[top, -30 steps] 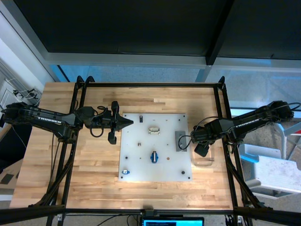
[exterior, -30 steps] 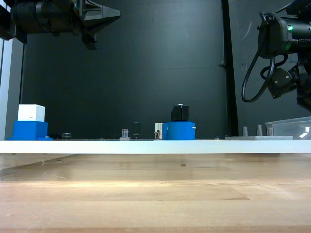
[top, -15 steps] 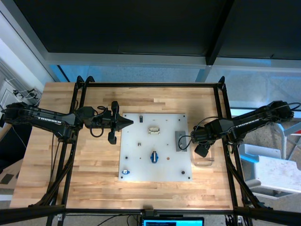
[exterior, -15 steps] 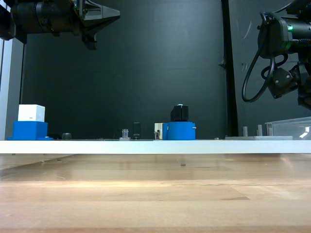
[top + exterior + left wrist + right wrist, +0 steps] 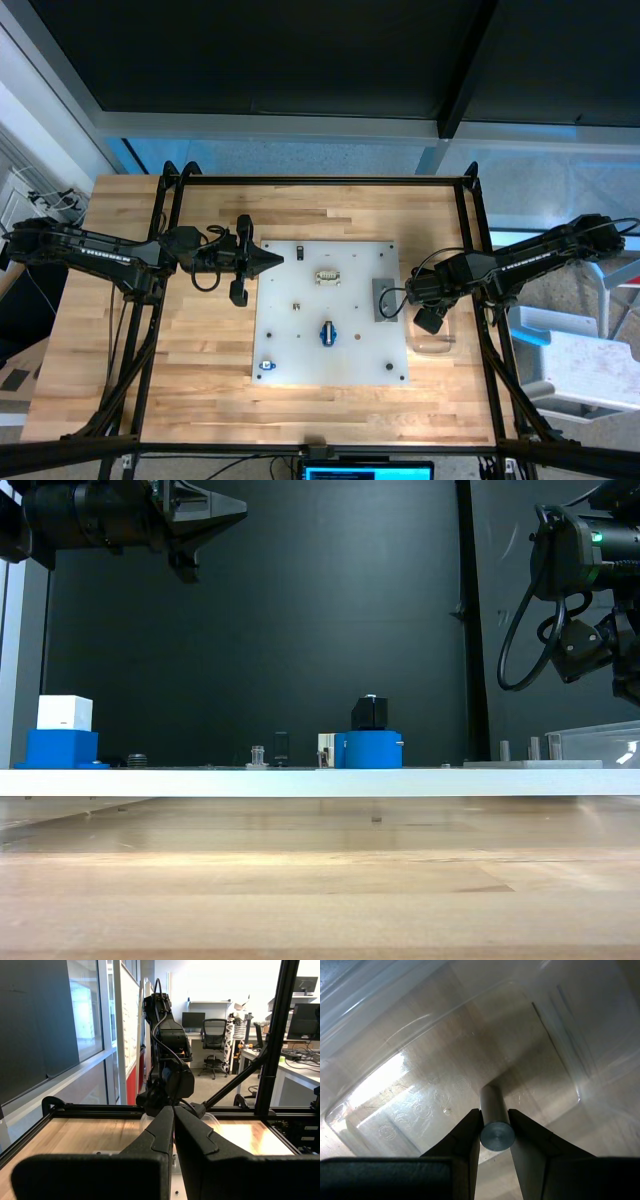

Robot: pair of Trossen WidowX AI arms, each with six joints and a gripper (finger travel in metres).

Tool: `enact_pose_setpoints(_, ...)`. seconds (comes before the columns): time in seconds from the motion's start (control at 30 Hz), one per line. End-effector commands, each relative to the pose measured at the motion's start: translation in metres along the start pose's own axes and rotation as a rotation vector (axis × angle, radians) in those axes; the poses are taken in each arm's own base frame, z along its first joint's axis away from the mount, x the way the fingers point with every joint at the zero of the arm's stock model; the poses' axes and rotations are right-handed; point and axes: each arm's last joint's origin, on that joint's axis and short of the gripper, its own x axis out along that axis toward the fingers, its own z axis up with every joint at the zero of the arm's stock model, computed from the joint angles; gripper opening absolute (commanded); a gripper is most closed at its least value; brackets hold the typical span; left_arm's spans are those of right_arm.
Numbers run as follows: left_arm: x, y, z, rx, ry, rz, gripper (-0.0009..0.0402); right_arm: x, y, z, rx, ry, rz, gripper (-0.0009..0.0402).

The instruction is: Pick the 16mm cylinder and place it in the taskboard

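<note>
The 16mm cylinder (image 5: 494, 1119) is a grey metal rod. My right gripper (image 5: 495, 1132) is shut on it, both fingers pressed to its sides, above the floor of the clear plastic tray (image 5: 420, 1075). From above, the right gripper (image 5: 428, 318) hangs over that tray (image 5: 432, 342), just right of the white taskboard (image 5: 330, 310). My left gripper (image 5: 270, 258) is shut and empty, held high over the taskboard's left edge. Its two fingers (image 5: 172, 1130) meet at the tips. The cylinder is hidden in the high and low views.
The taskboard carries a blue fitting (image 5: 327, 333), a grey rectangular block (image 5: 384, 298), a connector (image 5: 327, 275) and dark corner screws. At table height a blue base with a white cube (image 5: 62, 735) stands at the left and the blue fitting (image 5: 370, 742) in the middle. A black frame (image 5: 320, 182) surrounds the table.
The right gripper has risen very slightly above the tray. The left arm has not moved.
</note>
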Motion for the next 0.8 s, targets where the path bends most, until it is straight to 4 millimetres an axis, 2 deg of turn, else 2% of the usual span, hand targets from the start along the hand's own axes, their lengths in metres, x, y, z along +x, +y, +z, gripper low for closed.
enact_pose_setpoints(0.03, 0.0, 0.0, 0.0, 0.0, 0.0, 0.0, 0.0, 0.0, 0.0, 0.0, -0.005, -0.002, 0.001, 0.0023)
enact_pose_setpoints(0.43, 0.0, 0.0, 0.0, 0.0, 0.0, 0.0, 0.0, -0.019, -0.003, -0.003, -0.019, -0.016, 0.021, 0.0024)
enact_pose_setpoints(0.8, 0.0, 0.0, 0.0, 0.0, 0.0, 0.0, 0.0, -0.05, -0.005, -0.005, -0.052, -0.018, 0.02, 0.0023)
